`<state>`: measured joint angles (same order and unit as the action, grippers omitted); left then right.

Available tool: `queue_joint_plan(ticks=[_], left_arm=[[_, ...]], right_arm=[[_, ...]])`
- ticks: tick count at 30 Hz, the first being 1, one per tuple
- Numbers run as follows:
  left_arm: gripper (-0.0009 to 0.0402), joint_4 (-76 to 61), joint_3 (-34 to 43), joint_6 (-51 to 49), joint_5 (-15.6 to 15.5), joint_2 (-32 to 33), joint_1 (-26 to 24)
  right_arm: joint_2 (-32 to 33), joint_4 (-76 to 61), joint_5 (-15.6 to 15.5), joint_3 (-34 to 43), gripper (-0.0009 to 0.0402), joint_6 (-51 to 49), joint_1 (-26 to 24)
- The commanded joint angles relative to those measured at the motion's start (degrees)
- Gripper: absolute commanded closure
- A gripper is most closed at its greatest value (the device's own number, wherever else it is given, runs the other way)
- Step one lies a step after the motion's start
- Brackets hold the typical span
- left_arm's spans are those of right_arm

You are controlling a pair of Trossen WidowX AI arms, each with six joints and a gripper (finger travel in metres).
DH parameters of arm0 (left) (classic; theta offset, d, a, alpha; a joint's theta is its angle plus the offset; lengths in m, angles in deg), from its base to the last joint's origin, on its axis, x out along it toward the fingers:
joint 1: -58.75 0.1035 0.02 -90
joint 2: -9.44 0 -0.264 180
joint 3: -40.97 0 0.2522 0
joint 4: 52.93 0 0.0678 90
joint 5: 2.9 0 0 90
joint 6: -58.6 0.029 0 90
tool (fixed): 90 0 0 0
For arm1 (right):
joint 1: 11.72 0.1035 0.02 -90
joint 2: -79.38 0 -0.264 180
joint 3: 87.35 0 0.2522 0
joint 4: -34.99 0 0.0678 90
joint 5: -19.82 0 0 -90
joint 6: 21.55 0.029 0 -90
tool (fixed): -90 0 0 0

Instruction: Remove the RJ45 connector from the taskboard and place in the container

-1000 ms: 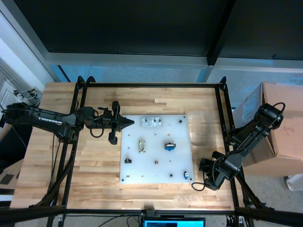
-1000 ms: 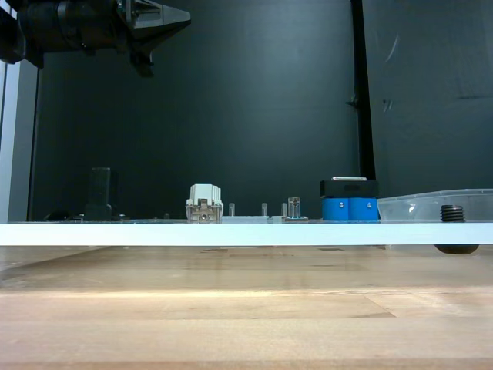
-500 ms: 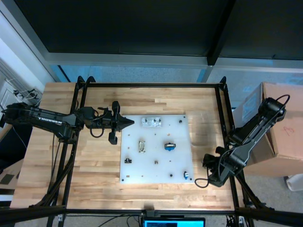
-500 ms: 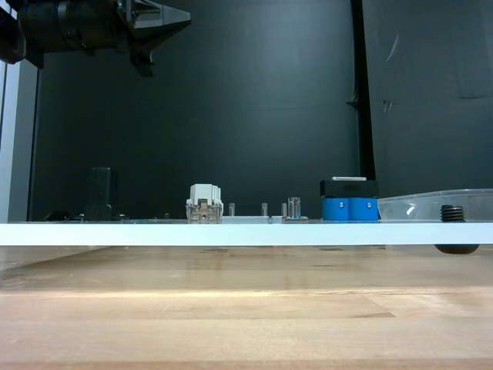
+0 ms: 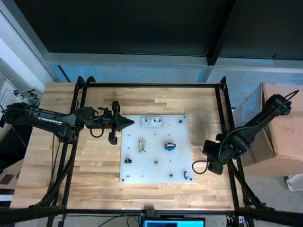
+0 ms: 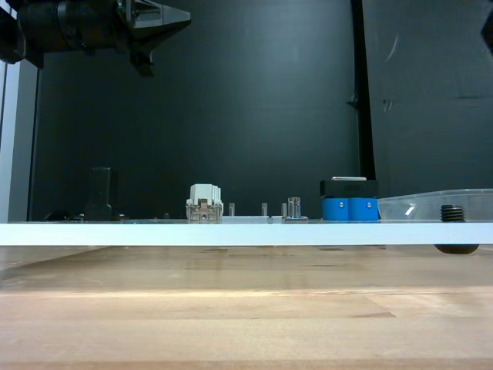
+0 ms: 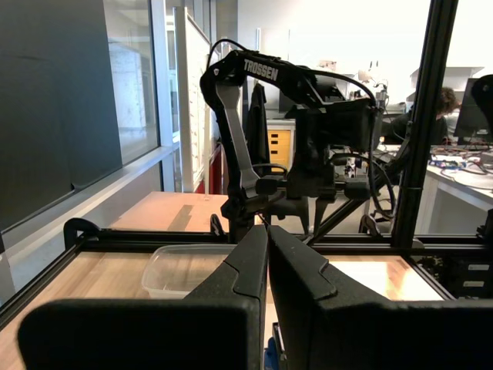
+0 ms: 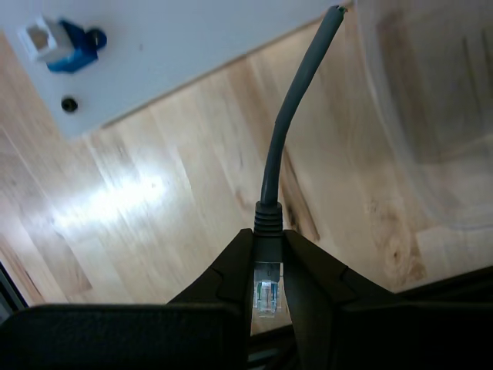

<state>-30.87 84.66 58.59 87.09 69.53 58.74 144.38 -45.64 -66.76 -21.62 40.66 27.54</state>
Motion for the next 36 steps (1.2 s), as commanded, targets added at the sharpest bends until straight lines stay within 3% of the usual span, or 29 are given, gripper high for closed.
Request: queue_joint_plan(ticks=[1, 13, 22, 29, 36], left_arm=[[0.0393, 0.0, 0.0, 0.0, 0.0, 0.0, 0.0], [0.0393, 0.0, 0.0, 0.0, 0.0, 0.0, 0.0], [0.0393, -0.2, 0.0, 0.0, 0.0, 0.0, 0.0], [0.0393, -1.3, 0.0, 0.0, 0.0, 0.0, 0.0], [0.0393, -1.2, 0.0, 0.0, 0.0, 0.0, 0.0]], right_arm=[[-1.2, 0.1, 0.3, 0.0, 0.0393, -1.2, -4.2], [-3.6, 0.0, -0.1, -0.1, 0.0393, -18.5, -28.1], [-3.3, 0.0, -2.9, -0.5, 0.0393, -29.9, -45.2], [-2.2, -0.3, -3.5, -4.3, 0.0361, -33.6, -50.0], [-2.2, -0.1, -3.5, -6.1, 0.0268, -33.7, -50.3]])
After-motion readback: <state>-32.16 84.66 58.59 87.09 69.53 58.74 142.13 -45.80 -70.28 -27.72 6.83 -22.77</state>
